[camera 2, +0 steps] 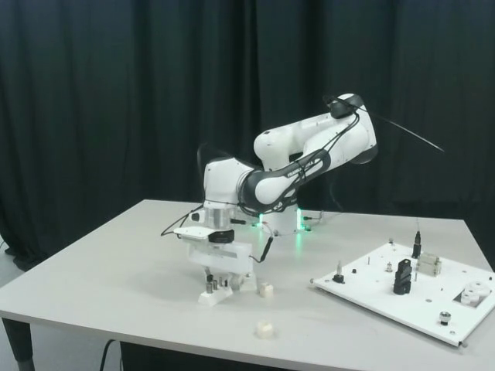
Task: Pick round peg 2.
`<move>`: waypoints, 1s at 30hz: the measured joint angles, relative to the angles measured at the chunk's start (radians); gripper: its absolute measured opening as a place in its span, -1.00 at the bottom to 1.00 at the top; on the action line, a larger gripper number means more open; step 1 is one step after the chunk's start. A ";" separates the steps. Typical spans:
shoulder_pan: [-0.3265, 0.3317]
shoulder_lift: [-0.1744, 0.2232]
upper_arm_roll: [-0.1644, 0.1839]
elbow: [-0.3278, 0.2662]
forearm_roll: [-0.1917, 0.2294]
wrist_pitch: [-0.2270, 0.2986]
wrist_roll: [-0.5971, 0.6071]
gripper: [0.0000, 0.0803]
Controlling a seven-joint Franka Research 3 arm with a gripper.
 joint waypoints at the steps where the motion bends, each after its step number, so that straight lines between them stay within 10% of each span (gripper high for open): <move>1: -0.001 0.000 0.001 0.001 0.000 0.000 0.001 0.76; 5: -0.003 0.001 0.002 0.002 0.000 -0.002 0.003 0.76; 6: -0.004 0.001 0.002 0.003 0.000 -0.003 0.004 -0.08; 10: -0.005 0.003 0.002 0.005 0.000 -0.005 0.006 -0.08; 11: -0.005 0.004 0.002 0.006 0.000 -0.006 0.006 -0.52; 30: -0.003 0.005 -0.023 0.010 -0.003 -0.033 0.010 -0.81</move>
